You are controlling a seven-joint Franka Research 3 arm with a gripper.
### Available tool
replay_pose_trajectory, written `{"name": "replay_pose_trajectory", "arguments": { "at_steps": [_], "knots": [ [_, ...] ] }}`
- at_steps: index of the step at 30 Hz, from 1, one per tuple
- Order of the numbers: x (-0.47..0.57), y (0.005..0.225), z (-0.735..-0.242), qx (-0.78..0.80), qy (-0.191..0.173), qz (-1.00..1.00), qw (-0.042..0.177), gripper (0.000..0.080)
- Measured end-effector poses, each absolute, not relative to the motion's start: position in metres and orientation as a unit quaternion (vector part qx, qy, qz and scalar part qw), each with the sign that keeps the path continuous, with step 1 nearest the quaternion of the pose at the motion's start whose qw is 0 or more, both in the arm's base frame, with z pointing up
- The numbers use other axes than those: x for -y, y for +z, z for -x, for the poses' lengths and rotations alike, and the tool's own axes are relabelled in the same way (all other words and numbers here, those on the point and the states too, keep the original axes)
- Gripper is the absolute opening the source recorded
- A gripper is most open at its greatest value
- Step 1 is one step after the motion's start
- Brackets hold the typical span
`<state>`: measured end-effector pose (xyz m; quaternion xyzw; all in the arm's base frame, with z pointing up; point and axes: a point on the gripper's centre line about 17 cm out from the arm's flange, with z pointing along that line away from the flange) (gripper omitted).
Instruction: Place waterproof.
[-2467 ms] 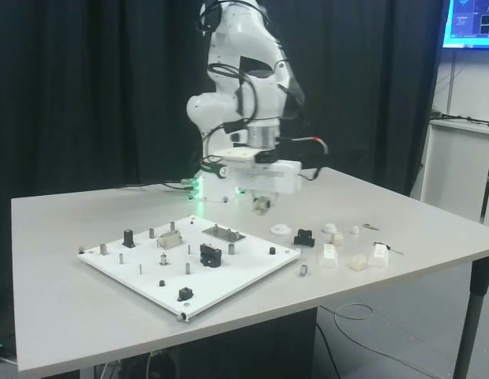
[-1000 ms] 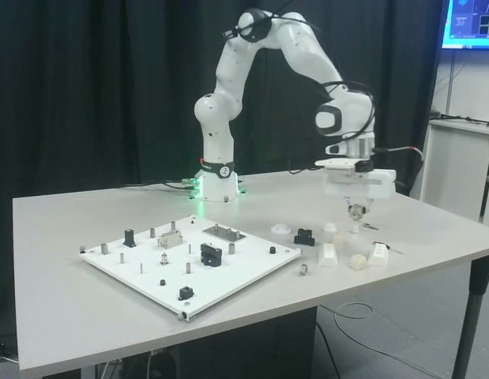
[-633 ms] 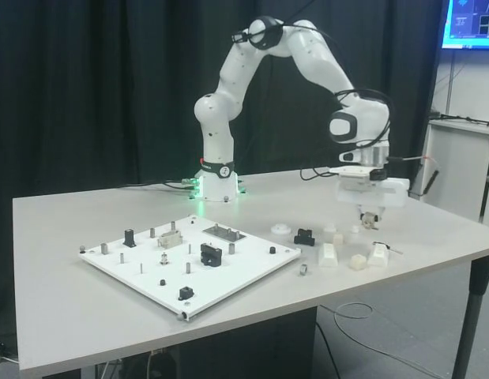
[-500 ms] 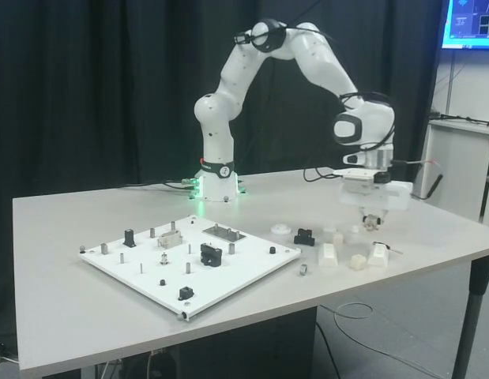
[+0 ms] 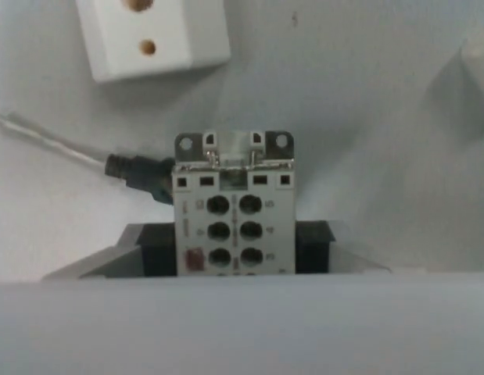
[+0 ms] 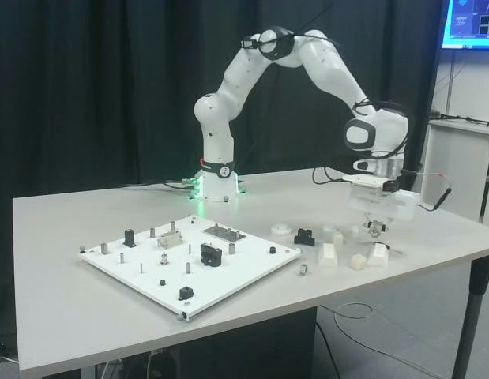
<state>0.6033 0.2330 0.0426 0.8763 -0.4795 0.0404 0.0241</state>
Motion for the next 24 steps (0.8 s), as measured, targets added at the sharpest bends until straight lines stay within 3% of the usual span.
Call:
{"name": "replay_pose_trajectory", "arguments": {
  "at_steps": [24],
  "knots": [
    [-0.231, 0.034, -0.588, 0.512, 0.020, -0.857, 0.051, 0.0311]
  ]
}}
